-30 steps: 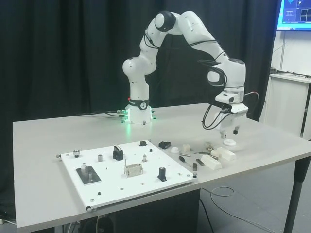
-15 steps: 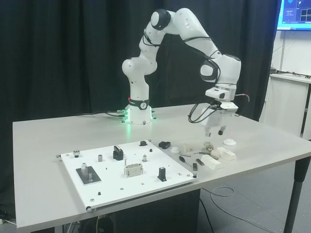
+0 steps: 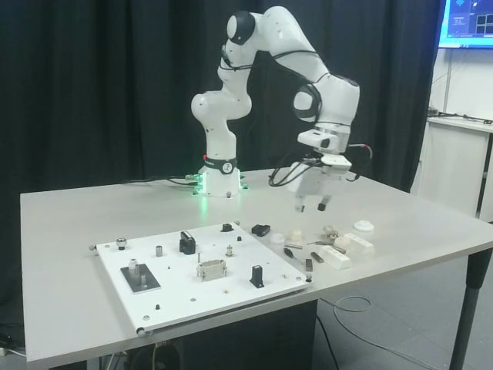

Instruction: Remove small gear.

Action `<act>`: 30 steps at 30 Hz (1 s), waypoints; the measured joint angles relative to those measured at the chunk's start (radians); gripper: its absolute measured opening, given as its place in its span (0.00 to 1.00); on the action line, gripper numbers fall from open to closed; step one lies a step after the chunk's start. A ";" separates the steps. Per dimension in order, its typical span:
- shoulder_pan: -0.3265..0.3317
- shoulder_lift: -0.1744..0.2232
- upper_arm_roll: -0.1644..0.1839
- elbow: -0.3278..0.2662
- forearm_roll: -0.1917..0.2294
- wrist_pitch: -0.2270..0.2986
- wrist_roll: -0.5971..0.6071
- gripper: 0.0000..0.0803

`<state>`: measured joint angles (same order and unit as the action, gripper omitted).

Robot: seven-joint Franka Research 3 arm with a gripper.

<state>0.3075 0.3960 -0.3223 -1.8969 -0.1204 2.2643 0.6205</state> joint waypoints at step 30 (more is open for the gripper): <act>-0.336 -0.010 -0.003 0.051 -0.016 0.052 -0.266 1.00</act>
<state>-0.0287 0.3859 -0.3250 -1.8456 -0.1367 2.3164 0.3542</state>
